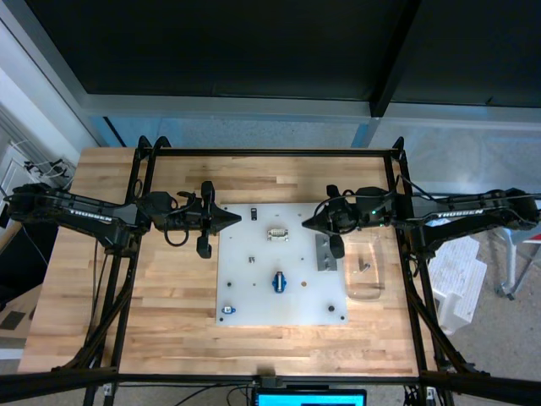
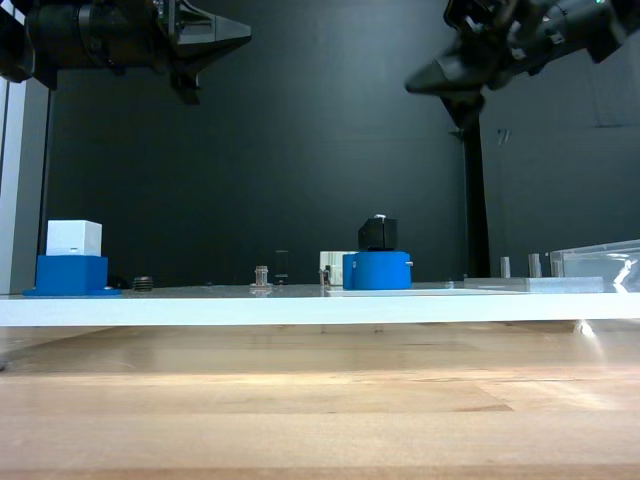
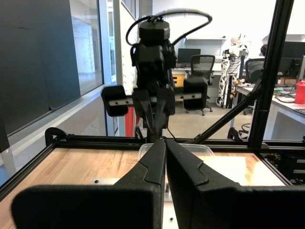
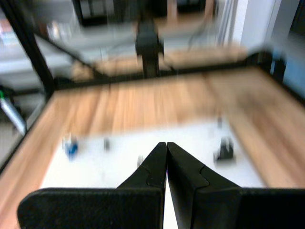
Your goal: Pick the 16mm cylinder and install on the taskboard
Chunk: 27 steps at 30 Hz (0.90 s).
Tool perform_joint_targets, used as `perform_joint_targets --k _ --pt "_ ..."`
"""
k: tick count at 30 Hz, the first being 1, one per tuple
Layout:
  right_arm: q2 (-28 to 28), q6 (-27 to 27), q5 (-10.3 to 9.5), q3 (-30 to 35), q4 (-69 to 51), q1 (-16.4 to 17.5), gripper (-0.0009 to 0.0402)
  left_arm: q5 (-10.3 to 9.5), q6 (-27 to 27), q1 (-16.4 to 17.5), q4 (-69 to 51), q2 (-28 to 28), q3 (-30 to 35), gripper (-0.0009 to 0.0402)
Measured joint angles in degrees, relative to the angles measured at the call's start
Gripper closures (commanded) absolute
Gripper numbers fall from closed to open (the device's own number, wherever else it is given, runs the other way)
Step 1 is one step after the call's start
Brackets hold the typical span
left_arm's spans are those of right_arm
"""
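The taskboard (image 1: 254, 288) is a white square plate in the middle of the table, and its near edge (image 2: 300, 305) runs across the low view. A tiny grey peg, the 16mm cylinder (image 1: 365, 266), lies inside the clear tray (image 1: 365, 272) just right of the board. My left gripper (image 1: 240, 217) hovers shut over the board's far left edge, high above it (image 2: 245, 35). My right gripper (image 1: 304, 222) hangs shut above the board's far right part (image 2: 410, 85), left of the tray. Both hold nothing; the fingertips meet in the wrist views (image 3: 165, 142) (image 4: 166, 144).
On the board stand a grey rectangular block (image 1: 325, 252), a blue fitting (image 1: 278, 282) (image 2: 378, 270), a small blue-and-white piece (image 1: 226, 311) (image 2: 72, 262) and small connectors. A black frame (image 1: 270, 153) surrounds the table. A screen (image 1: 310, 397) sits at the near edge.
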Motion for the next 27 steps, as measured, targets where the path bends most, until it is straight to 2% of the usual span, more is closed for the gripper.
perform_joint_targets --k 14,22,27 --pt "0.15 0.70 0.04 12.61 -45.27 7.82 0.0393 0.00 0.00 0.00 0.00 0.00 0.00 0.0393" --pt "0.13 3.30 0.09 13.07 -57.68 11.63 0.0384 0.00 0.00 0.00 0.00 0.00 0.02 0.0393" --pt "0.15 4.63 2.49 11.23 -60.54 14.14 0.0327 0.00 0.00 0.00 0.02 0.00 0.02 0.0393"
